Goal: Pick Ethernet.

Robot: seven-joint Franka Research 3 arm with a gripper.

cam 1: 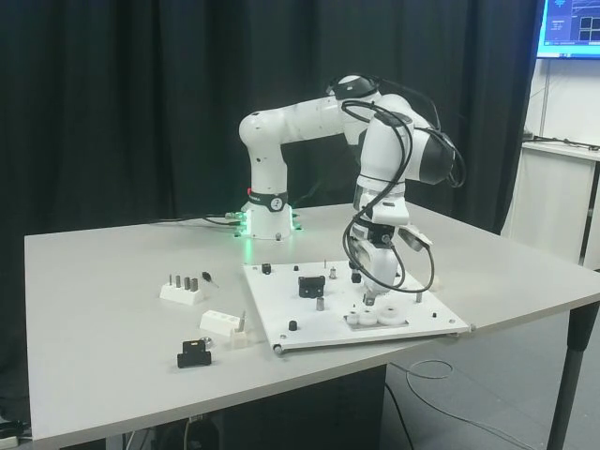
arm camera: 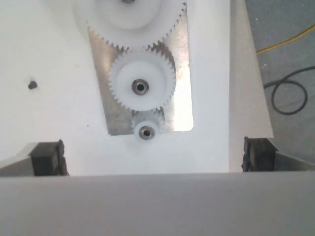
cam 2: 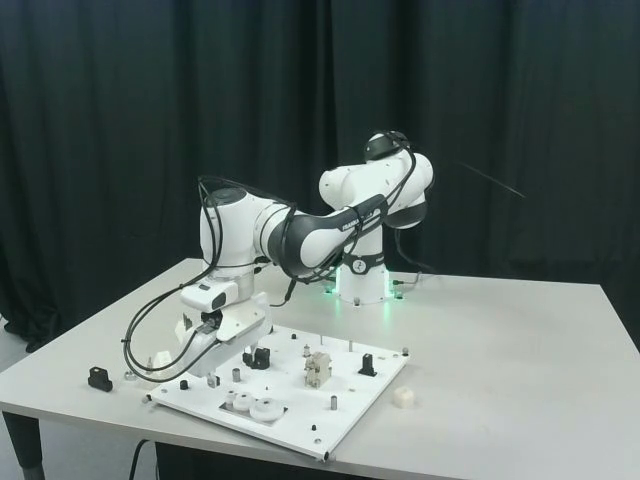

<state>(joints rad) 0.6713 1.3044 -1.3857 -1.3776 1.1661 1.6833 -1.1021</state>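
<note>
The gripper [arm camera: 152, 156] is hanging just over the near edge of the white board [cam 1: 281, 309]. Its fingers [arm camera: 47, 157] are standing spread wide with nothing between them. Directly beneath them are lying three white gears [arm camera: 141, 87], meshed in a row on a grey metal plate [arm camera: 178, 105]. The smallest gear is sitting nearest the gap, and none of the gears is touching a pad.

The Ethernet is not showing under the fingers at all. I am guessing it is one of the small fittings in the middle of the board, perhaps the black block [cam 1: 309, 285] or the little piece just beside it, but I cannot tell which. Either way it is lying away from the fingers, back across the board toward the arm's base and a little off to one side. Its long axis is too small for me to read.

The arm [cam 1: 309, 122] is reaching out from its base, folding at the elbow and pointing the wrist steeply down. By my reckoning the coming move is calling for a lift clear of the gears, then a travel inward.
</note>
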